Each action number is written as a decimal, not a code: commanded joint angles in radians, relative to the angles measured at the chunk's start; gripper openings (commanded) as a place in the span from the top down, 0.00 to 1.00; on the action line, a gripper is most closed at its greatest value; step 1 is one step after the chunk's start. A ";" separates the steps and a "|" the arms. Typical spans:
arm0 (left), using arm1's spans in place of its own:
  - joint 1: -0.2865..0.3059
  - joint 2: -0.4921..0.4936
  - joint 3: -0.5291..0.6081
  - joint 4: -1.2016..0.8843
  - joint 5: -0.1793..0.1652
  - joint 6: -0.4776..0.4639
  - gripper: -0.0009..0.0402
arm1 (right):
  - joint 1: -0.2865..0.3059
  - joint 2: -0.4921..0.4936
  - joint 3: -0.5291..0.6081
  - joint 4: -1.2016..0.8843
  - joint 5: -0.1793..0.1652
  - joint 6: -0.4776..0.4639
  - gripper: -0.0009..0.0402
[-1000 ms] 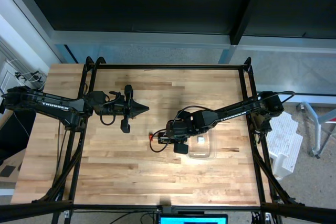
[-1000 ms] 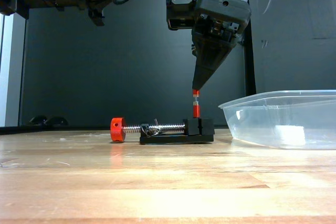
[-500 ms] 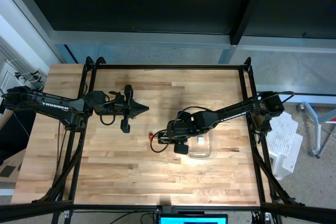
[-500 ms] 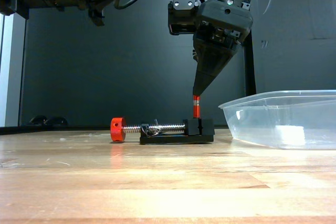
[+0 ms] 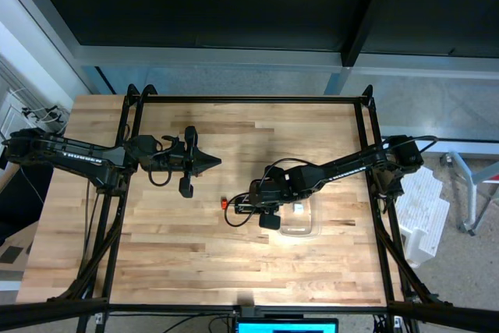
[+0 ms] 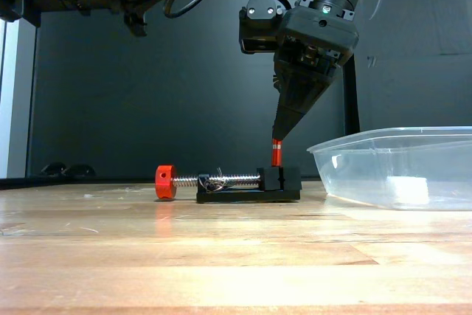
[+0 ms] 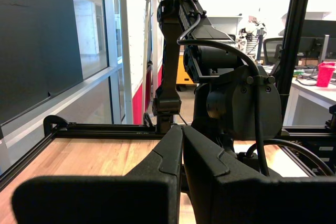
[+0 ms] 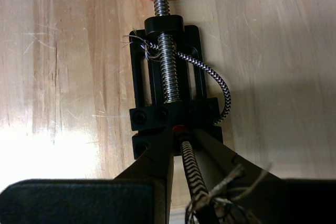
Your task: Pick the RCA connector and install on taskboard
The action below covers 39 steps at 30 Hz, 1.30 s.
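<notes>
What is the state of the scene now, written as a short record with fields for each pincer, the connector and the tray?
left pincer: shut, holding nothing, above the table's left part, away from the taskboard
right pincer: shut on the RCA connector, pointing down
RCA connector: upright, lower end at the taskboard's end block, opposite the red knob
clear plastic tray: on the table, beside the taskboard, on the right arm's side
</notes>
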 commanded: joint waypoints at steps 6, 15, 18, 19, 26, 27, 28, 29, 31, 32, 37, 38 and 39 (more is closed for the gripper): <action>0.000 0.000 0.000 0.000 0.000 0.000 0.98 | 0.000 0.003 0.024 0.000 0.000 -0.005 0.91; 0.000 0.000 0.000 0.000 0.000 0.000 0.98 | 0.000 -0.025 0.027 -0.014 0.000 -0.004 0.71; 0.000 0.000 0.000 0.000 0.000 0.000 0.98 | 0.001 -0.054 0.027 -0.052 0.000 -0.001 0.65; 0.000 0.000 0.000 0.000 0.000 0.000 0.98 | 0.002 -0.064 0.027 -0.067 0.000 0.000 0.63; 0.000 0.000 0.000 0.000 0.000 0.000 0.98 | 0.005 -0.134 0.024 -0.139 -0.018 -0.002 0.56; 0.000 0.000 0.000 0.000 0.000 0.000 0.98 | 0.006 -0.143 0.024 -0.142 -0.018 -0.003 0.56; 0.000 0.000 0.000 0.000 0.000 0.000 0.98 | 0.006 -0.148 0.024 -0.144 -0.018 -0.004 0.56; 0.000 0.000 0.000 0.000 0.000 0.000 0.98 | 0.006 -0.153 0.023 -0.146 -0.018 -0.004 0.56; 0.000 0.000 0.000 0.000 0.000 0.000 0.98 | 0.008 -0.161 0.021 -0.156 -0.018 -0.004 0.56; 0.000 0.000 0.000 0.000 0.000 0.000 0.98 | 0.008 -0.161 0.021 -0.159 -0.018 -0.004 0.56; 0.000 0.000 0.000 0.000 0.000 0.000 0.98 | 0.011 -0.162 0.021 -0.163 -0.018 -0.010 0.59; 0.000 0.000 0.000 0.000 0.000 0.000 0.98 | 0.011 -0.168 0.020 -0.165 -0.018 -0.012 0.60; 0.000 0.000 0.000 0.000 0.000 0.000 0.98 | 0.011 -0.175 0.019 -0.165 -0.020 -0.015 0.62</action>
